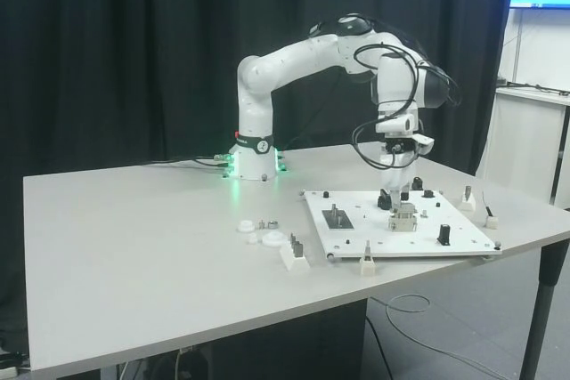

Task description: Insert waterproof.

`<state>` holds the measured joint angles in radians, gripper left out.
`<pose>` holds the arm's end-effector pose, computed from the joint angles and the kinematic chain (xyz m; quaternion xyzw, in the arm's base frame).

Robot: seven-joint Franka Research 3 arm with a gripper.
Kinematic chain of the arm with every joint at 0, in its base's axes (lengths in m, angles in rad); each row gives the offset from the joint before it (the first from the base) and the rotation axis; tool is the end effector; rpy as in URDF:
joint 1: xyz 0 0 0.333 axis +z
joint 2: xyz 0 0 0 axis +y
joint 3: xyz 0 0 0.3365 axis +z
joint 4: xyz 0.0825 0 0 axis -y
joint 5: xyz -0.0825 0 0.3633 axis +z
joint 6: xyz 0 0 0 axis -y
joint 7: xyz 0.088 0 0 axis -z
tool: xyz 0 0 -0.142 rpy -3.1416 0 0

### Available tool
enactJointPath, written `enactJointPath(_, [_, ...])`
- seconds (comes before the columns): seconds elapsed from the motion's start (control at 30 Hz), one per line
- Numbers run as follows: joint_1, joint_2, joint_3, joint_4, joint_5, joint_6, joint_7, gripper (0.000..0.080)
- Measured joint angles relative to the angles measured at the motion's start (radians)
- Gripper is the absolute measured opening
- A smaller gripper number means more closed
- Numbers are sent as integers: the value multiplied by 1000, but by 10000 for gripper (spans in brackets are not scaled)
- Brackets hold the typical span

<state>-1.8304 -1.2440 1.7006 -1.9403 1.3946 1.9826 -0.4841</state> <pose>0.6042 0.1076 0.2447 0.9933 -0.0600 0.0986 0.0089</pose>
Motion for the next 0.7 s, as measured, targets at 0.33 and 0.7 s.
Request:
enactJointPath(0.33, [-3, 0, 1, 8, -13, -27, 0, 800])
enactJointPath(0.7, [-2, 0, 7, 14, -28, -32, -2, 800])
